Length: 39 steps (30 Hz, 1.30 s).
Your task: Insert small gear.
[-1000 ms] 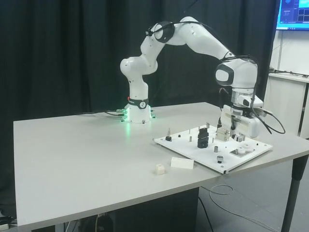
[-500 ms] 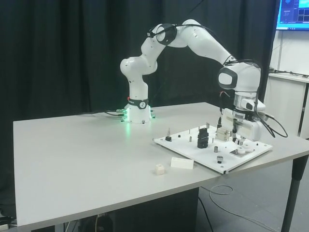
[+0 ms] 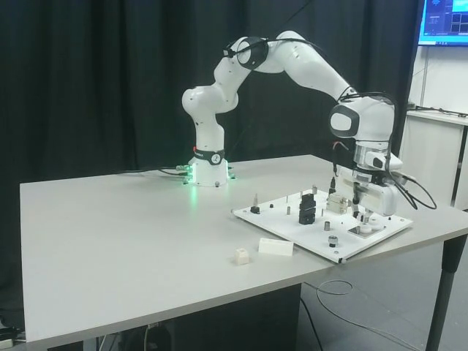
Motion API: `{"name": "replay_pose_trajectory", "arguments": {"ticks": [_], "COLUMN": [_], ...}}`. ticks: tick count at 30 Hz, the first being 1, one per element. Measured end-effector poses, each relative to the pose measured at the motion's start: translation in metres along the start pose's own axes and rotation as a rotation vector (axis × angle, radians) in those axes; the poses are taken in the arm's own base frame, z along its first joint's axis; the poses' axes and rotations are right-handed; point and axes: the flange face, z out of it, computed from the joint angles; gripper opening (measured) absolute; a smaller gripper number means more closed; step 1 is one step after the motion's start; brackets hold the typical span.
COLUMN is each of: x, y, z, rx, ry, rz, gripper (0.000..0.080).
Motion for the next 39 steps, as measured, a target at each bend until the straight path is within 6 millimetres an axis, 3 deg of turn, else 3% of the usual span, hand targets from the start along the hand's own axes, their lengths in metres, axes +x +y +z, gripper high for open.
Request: {"name": "replay_pose_trajectory", "arguments": {"ticks": [26, 39], "x": [-0.002, 0.0], "y": [0.003, 0.0], "z": [0.02, 0.02], "rx": [-0.012, -0.01], "ry": [-0.014, -0.015], "rz": [-0.004, -0.009], "gripper": [0.0199, 0.0199]}}
